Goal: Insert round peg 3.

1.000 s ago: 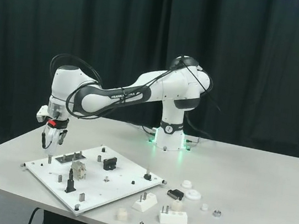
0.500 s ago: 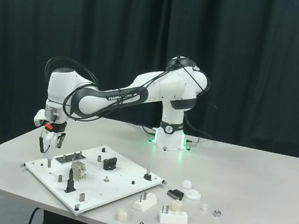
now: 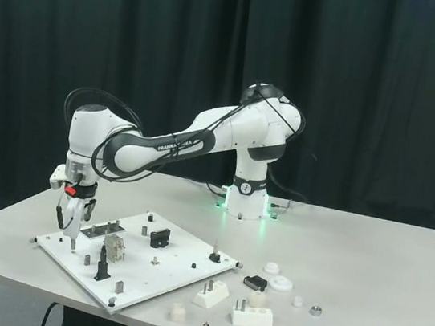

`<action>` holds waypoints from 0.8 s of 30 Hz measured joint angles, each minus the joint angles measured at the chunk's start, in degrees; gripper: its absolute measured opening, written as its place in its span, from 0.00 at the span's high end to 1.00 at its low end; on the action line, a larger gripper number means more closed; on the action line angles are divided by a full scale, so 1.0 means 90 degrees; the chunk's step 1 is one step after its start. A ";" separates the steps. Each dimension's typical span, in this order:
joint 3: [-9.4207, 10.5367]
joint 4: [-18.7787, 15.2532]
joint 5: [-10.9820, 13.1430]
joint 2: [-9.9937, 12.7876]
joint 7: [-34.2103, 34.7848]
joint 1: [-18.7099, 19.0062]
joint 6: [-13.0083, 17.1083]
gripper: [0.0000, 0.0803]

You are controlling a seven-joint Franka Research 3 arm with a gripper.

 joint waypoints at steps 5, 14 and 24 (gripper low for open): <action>0.0023 0.0000 -0.0003 0.0004 0.0001 -0.0027 0.0028 0.87; 0.0093 0.0001 -0.0005 0.0004 0.0001 -0.0078 0.0073 0.87; 0.0142 0.0035 -0.0005 0.0004 0.0002 -0.0093 0.0100 0.87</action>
